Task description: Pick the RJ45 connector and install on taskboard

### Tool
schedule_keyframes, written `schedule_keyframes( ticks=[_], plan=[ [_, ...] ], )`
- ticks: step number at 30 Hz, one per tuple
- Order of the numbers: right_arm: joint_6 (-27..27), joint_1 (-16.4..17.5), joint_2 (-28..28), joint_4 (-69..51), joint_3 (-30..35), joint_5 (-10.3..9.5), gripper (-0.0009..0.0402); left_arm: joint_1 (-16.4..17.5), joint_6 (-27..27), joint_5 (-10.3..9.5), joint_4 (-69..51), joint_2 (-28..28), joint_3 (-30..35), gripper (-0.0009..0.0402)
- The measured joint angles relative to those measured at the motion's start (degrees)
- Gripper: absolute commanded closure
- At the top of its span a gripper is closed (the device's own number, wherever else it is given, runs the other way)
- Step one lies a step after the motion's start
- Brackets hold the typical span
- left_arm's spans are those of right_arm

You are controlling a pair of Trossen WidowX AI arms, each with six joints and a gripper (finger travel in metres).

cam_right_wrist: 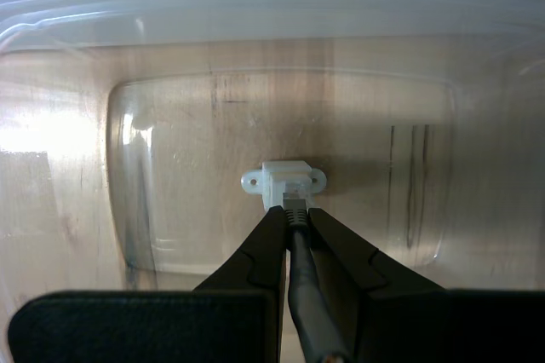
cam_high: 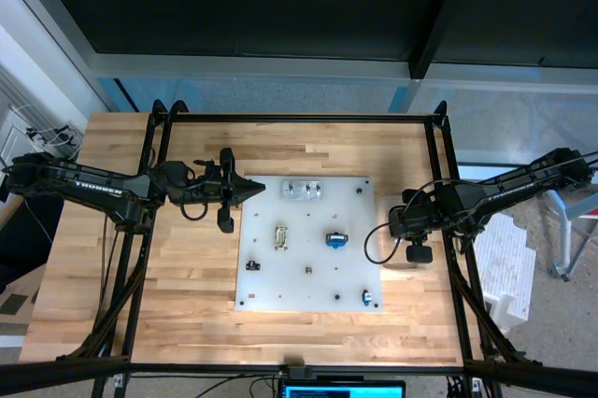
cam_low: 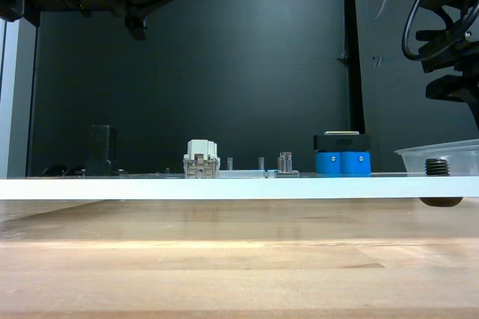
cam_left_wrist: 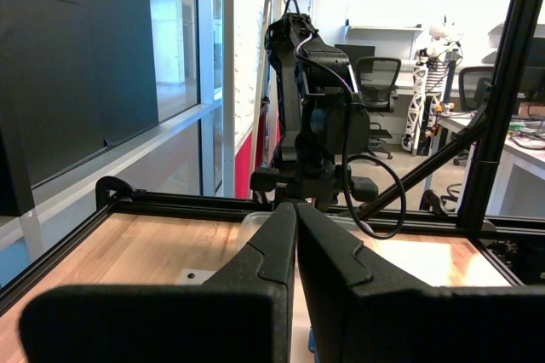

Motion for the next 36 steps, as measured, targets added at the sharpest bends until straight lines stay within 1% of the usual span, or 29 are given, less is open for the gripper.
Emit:
schedule_keyframes(
  ticks=[10,24,28,32,33,36],
  plan=[
    [0.0,0.1,-0.9,-0.4,0.5,-0.37,0.0394,0.0,0.0,0.00,0.0,0.0,0.0,0.0393],
    [0.2,0.5,-1.1,-9.1,11.5,0.09,0.0393,0.0,0.0,0.00,0.0,0.0,0.0,0.0393],
    [3.3,2.0,-1.0,-10.5,13.7,-0.42,0.0393,0.0,0.0,0.00,0.0,0.0,0.0,0.0393],
    [11.7,5.0,-1.0,-10.7,14.7,-0.50,0.0393,0.0,0.0,-0.02,0.0,0.0,0.0,0.0393],
    [12.8,5.7,-0.9,-10.8,14.9,-0.55,0.0393,0.0,0.0,-0.02,0.0,0.0,0.0,0.0393],
    [13.8,8.3,0.3,-10.9,16.1,-0.52,0.0393,0.0,0.0,0.00,0.0,0.0,0.0,0.0393]
  ],
)
